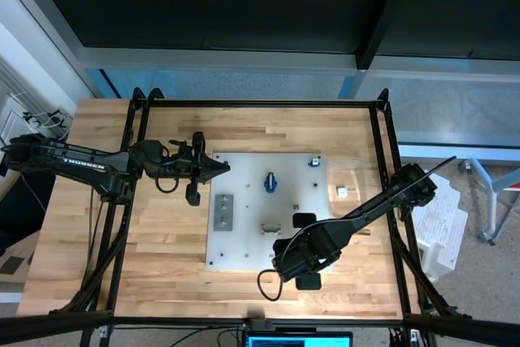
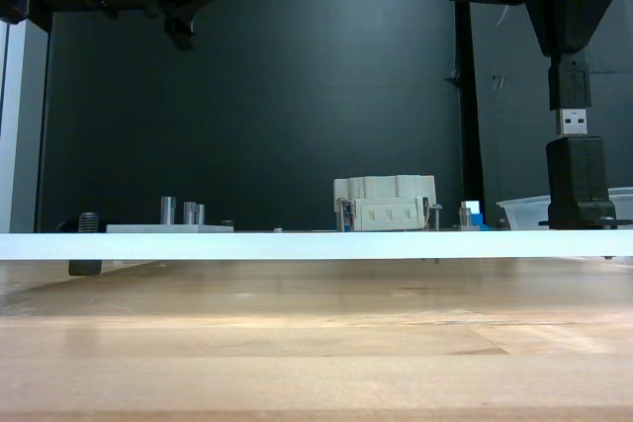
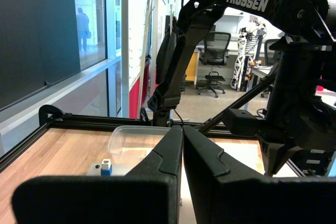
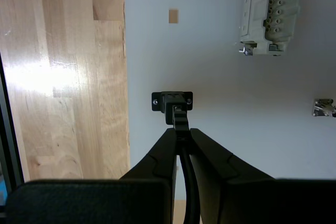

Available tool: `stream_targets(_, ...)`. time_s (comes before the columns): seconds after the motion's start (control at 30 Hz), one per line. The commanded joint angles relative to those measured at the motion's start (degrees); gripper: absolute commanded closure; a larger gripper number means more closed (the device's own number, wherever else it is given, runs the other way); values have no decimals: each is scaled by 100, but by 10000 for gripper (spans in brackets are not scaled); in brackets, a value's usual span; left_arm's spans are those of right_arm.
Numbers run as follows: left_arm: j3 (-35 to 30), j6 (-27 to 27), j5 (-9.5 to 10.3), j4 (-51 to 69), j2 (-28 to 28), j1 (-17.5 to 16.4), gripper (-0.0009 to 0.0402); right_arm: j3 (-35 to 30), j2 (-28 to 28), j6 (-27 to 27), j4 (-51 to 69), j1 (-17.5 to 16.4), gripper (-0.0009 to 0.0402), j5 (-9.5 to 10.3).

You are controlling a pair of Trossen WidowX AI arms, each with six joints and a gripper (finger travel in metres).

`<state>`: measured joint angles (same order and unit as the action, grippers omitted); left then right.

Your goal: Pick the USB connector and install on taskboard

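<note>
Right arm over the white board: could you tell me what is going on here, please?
The right gripper is shut on the USB connector, holding it upright over the taskboard. The plug's metal tip sits at the mouth of the black socket near the board's edge, lined up but not pushed in. The left gripper is shut on nothing, parked in the air above the board's left side.

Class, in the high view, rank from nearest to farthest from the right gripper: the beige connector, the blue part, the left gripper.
The right gripper holds the USB connector over the near edge of the taskboard.
1. Beige connector, just beyond it.
2. Blue part, mid-board.
3. Left gripper, shut, by the far left corner.
</note>
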<state>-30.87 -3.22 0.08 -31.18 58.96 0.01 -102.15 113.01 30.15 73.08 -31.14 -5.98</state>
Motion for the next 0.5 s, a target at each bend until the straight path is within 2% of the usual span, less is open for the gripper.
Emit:
stream_targets(0.03, 0, 0, -2, 0, 0, 0, 393, 2, 0, 2, -9, -2, 393, 0)
stream_targets(0.5, 0, 0, -2, 0, 0, 0, 393, 79, 0, -13, -59, -2, 393, 4)
